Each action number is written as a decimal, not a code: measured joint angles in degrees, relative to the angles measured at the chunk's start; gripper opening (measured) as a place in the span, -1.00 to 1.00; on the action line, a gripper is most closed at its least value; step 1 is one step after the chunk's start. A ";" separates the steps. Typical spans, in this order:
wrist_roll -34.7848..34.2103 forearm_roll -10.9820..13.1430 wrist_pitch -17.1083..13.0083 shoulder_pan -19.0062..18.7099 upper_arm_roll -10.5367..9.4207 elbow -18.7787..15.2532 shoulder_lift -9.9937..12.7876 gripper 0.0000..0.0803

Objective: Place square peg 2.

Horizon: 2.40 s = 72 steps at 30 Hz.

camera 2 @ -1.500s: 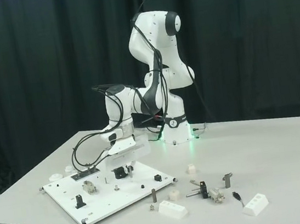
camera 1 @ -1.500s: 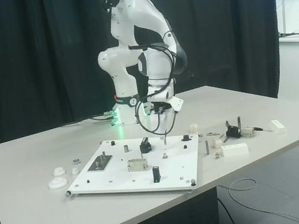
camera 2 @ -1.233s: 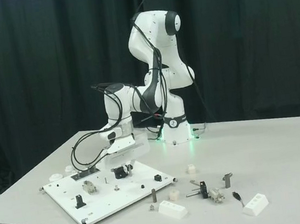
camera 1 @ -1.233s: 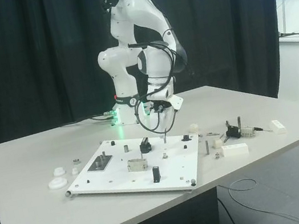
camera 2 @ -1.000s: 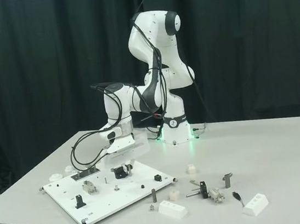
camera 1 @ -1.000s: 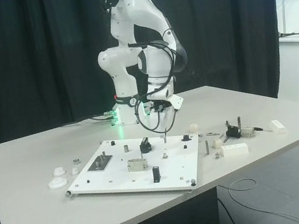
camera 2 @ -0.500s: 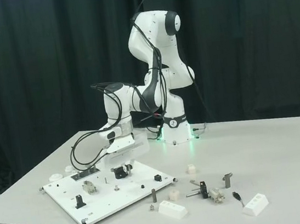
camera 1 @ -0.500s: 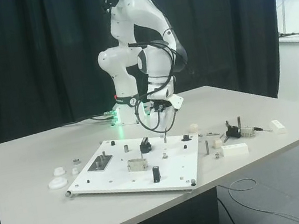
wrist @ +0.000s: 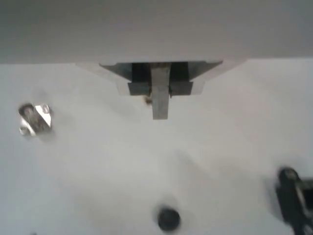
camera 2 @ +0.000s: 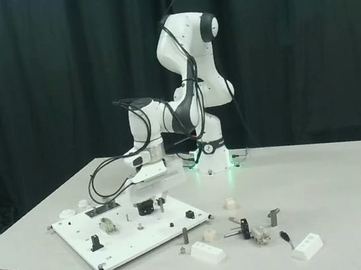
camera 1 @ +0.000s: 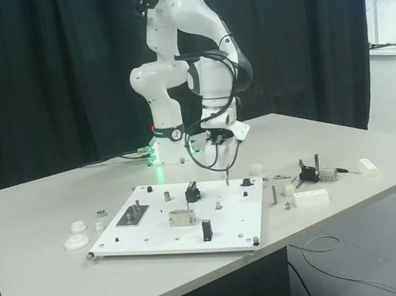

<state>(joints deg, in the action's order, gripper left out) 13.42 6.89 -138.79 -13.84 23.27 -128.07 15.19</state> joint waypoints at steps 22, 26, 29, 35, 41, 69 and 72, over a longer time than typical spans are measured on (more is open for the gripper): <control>-11.81 2.11 3.51 -8.35 -2.69 3.83 0.69 -0.81; -12.91 2.11 3.52 -9.30 -3.03 4.34 1.68 -0.81; -13.80 2.11 3.52 -9.72 -3.54 4.77 2.53 -0.81; -15.46 2.11 3.40 -9.80 -5.06 6.04 4.53 -0.81; -16.63 2.11 3.18 -9.80 -6.20 7.69 6.88 -0.81; -18.08 2.11 3.02 -9.52 -8.63 12.11 12.87 -0.81; -18.18 2.11 3.09 -9.52 -8.67 12.45 12.87 0.12</control>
<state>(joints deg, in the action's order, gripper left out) -4.77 9.00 -135.70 -23.36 14.60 -115.62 28.06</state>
